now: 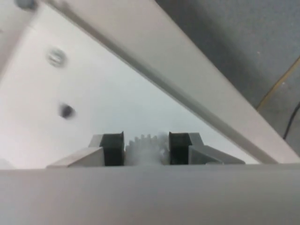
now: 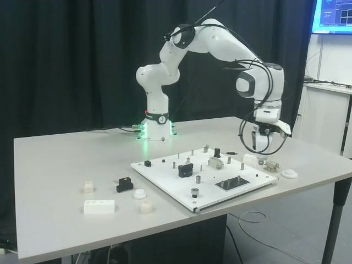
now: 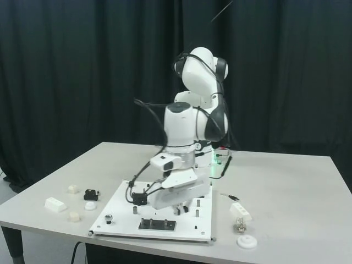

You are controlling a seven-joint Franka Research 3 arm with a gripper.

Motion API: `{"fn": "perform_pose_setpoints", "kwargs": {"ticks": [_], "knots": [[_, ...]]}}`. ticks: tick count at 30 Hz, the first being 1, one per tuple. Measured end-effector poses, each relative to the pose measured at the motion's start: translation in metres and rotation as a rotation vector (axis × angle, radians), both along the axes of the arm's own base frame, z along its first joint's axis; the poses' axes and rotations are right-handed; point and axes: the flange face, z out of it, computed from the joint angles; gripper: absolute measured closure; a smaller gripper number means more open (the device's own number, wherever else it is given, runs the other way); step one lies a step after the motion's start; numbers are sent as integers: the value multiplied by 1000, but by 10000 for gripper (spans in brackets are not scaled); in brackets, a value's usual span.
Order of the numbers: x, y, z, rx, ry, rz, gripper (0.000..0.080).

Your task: Place small gear.

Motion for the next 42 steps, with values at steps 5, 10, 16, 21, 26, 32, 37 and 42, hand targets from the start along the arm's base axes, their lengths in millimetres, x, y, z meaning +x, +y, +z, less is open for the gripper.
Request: {"fn": "perform_pose_setpoints", "kwargs": {"ticks": [5,10,16,21,26,32,37,42], "knots": [[-6,30,-2,0,12,-13,603],[-12,58,-4,-2,22,-16,603],[-20,83,-9,-6,34,-18,603],[-27,97,-17,-11,47,-36,603],[-30,106,-26,-17,55,-47,603],[-32,111,-36,-23,63,-55,603],[-33,111,-42,-27,69,-66,603],[-34,111,-46,-30,73,-72,603]]}}
